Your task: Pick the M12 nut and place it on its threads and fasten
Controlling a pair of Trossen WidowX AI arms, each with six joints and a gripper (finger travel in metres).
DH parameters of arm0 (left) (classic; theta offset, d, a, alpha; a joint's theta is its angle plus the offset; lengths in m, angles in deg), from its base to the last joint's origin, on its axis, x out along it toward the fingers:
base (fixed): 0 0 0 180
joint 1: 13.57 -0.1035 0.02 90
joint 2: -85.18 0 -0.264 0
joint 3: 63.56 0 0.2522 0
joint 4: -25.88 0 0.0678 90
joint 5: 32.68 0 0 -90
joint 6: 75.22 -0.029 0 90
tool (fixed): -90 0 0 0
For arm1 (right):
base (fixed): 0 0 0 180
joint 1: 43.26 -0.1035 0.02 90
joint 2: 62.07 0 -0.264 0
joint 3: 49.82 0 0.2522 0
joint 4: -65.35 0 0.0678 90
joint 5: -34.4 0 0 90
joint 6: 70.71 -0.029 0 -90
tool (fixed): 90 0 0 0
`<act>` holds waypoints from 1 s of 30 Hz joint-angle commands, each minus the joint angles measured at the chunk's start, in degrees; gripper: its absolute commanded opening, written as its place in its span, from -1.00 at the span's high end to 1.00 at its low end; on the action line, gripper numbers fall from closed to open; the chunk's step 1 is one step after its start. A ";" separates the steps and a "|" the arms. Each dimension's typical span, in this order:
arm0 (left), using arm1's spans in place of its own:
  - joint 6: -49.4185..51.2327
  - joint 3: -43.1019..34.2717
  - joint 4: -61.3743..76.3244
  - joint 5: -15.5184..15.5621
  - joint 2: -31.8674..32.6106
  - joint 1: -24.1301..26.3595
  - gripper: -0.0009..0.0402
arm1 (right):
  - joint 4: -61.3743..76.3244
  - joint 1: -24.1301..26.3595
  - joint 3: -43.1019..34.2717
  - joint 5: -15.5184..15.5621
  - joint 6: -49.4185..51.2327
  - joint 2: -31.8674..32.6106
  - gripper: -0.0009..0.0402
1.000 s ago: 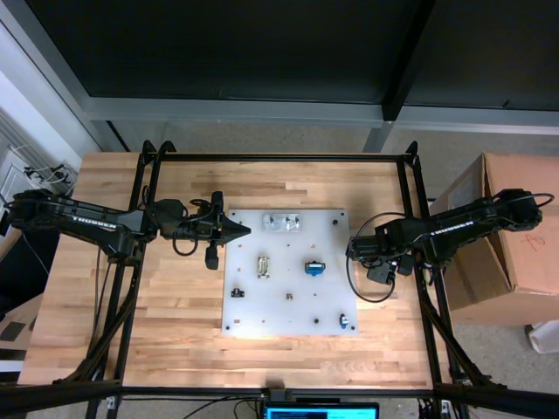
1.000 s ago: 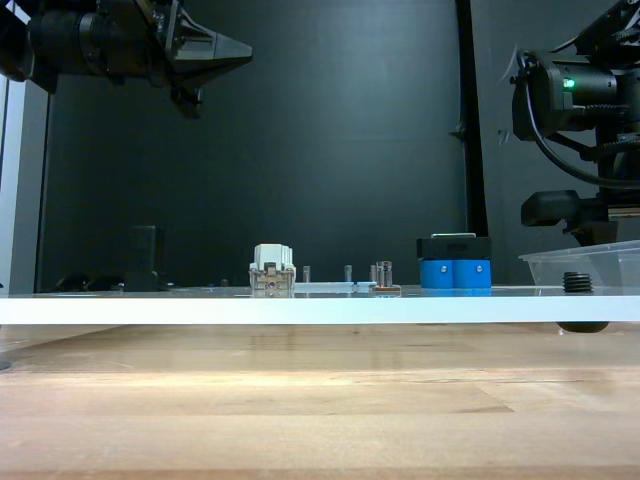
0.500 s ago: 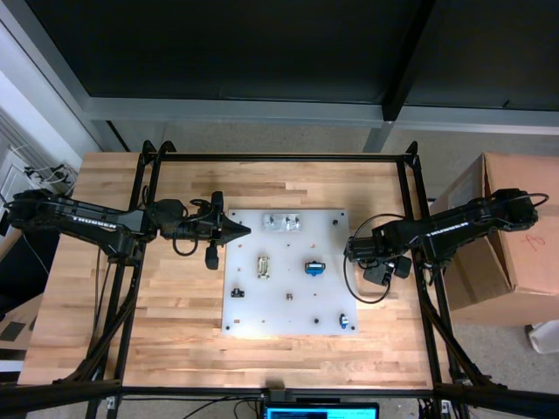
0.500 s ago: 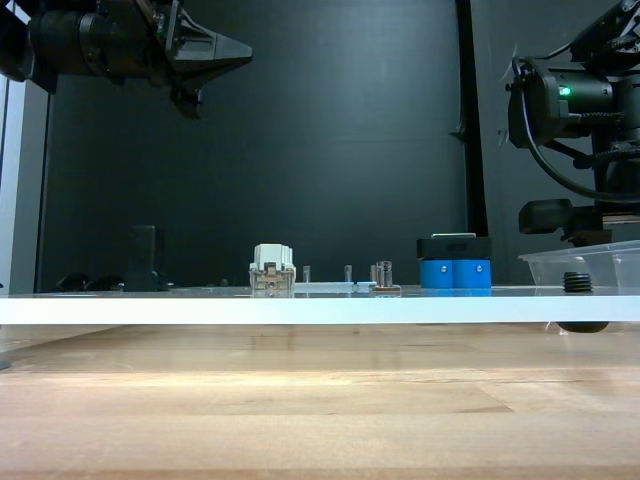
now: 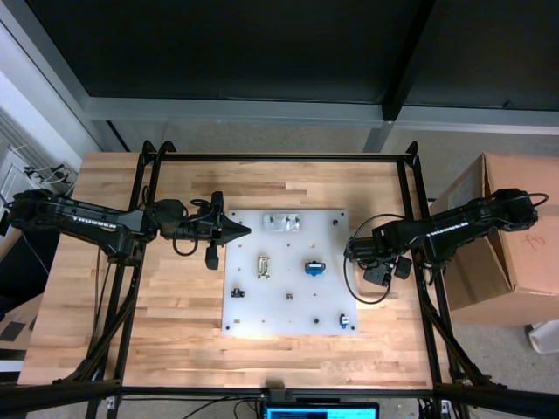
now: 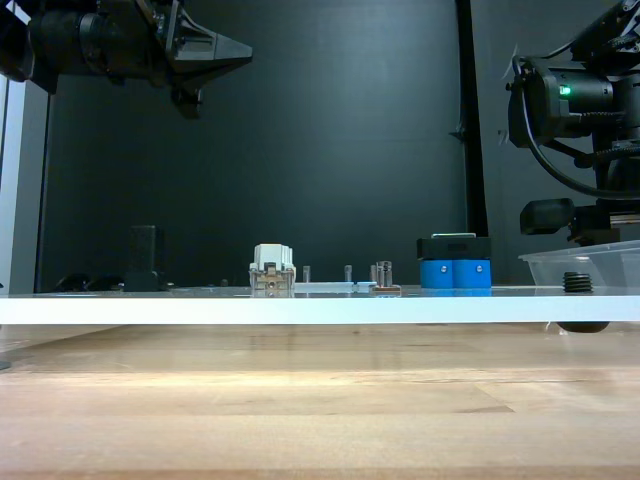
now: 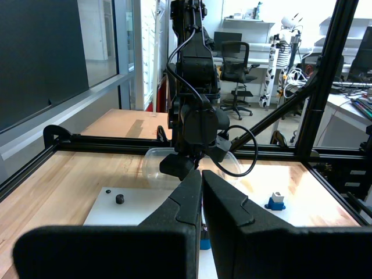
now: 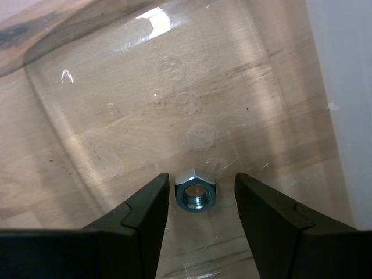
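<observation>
Part-open right hand (image 8: 201,177) is straddling the small silver hexagonal nut (image 8: 196,196) lying in the clear plastic tray (image 8: 116,116). The closed, empty left hand (image 7: 201,172) is hovering over the white board's (image 5: 262,301) edge.

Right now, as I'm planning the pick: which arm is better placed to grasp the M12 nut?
Right. The right gripper is open, straddling the M12 nut lying flat in the clear tray. The left gripper hangs shut, high above the white board's left edge, far from the tray.
</observation>
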 commanded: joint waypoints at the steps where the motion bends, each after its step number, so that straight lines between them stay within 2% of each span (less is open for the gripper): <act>1: 0.00 -0.02 -0.02 0.00 0.00 -0.02 0.96 | 0.00 -0.02 -0.02 -0.04 0.09 0.02 0.28; 9: 0.00 0.00 0.00 0.00 0.00 0.00 0.96 | -0.52 -0.02 0.15 -0.04 0.09 1.53 0.40; 30: 0.00 0.00 -0.02 0.00 0.00 0.00 0.96 | -0.48 -0.31 -1.25 -0.04 0.09 0.68 0.76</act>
